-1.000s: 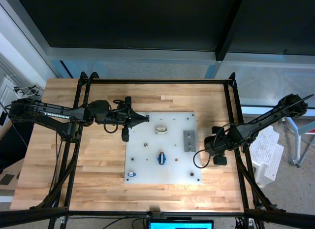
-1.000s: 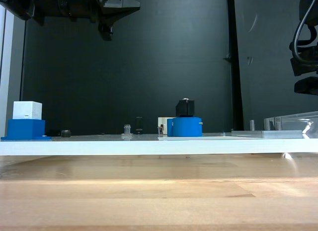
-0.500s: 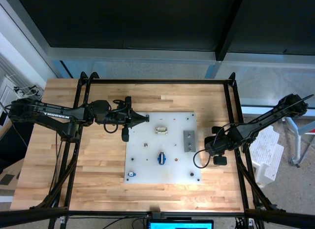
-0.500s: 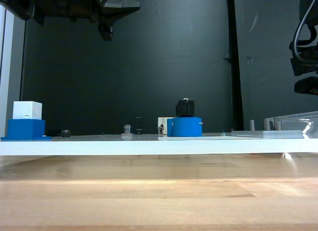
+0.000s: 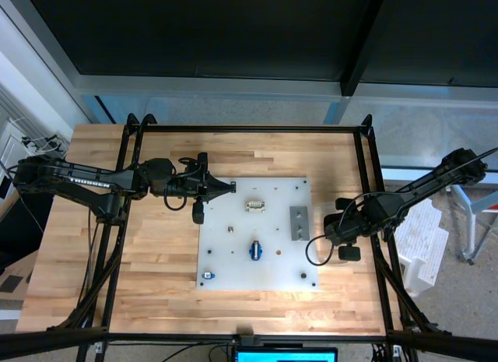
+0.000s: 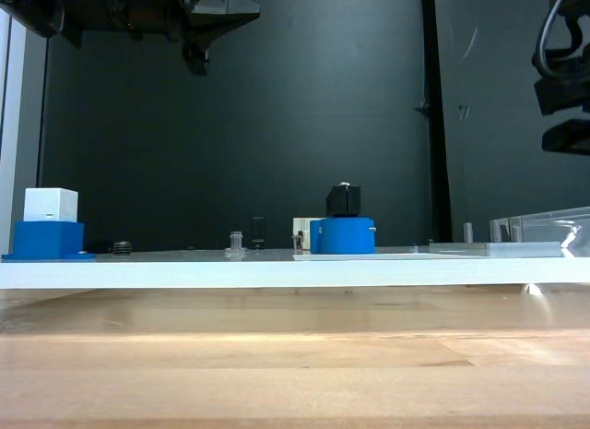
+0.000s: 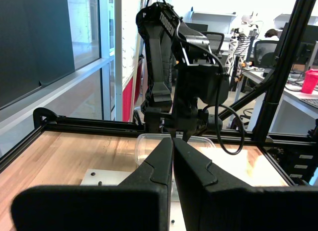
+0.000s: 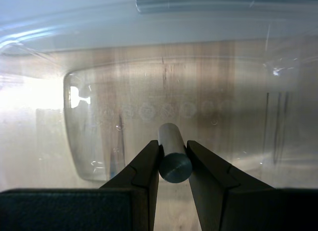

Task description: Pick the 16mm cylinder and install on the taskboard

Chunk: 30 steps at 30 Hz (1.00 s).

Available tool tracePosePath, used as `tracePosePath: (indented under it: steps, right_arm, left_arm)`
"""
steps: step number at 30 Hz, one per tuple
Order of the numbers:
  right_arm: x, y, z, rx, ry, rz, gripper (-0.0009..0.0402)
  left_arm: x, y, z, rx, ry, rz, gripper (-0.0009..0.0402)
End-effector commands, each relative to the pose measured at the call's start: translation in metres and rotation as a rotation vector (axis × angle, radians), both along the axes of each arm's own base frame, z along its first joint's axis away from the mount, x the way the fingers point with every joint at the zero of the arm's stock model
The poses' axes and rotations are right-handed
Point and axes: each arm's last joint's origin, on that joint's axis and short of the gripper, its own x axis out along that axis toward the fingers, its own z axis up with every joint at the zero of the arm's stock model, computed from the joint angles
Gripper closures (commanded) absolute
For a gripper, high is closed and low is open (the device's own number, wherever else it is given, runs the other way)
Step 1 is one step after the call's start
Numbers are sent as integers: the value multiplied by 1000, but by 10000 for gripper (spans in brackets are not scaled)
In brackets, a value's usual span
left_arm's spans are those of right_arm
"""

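In the right wrist view my right gripper point(image 8: 173, 160) is shut on the 16mm cylinder point(image 8: 172, 147), a short silvery rod pointing along the fingers, held above a clear plastic tray point(image 8: 124, 92). From above, that right gripper point(image 5: 341, 236) hangs just off the right edge of the taskboard point(image 5: 233, 253), and the cylinder is hidden under it. The white taskboard carries a grey metal block point(image 5: 299, 222), a blue round connector point(image 5: 255, 251) and a beige connector point(image 5: 254, 205). High over the board's back left corner, my left gripper point(image 5: 227, 188) is shut and empty.
A black frame point(image 5: 249, 129) runs around the wooden table point(image 5: 156, 284). The clear tray point(image 6: 544, 228) stands at the board's right side in the low view. A blue-and-white block point(image 6: 48, 228) sits at the board's near left corner. A short peg point(image 5: 230, 229) stands on the board.
My right gripper has risen a little with the cylinder in it. The left arm has not moved.
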Motion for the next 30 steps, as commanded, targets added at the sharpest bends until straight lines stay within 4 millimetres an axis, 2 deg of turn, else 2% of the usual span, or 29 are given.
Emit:
tracePosePath:
  steps: [1, 11, 30]
  right_arm:
    - [1, 0, 8, -2, 3, 0, 393]
    - [5, 2, 28, 8, -18, -2, 393]
    - [14, 6, 37, 11, -23, -5, 393]
  left_arm:
    - [0, 0, 0, 0, 0, 0, 393]
    - [0, 0, 0, 0, 0, 0, 393]
    - [0, 0, 0, 0, 0, 0, 393]
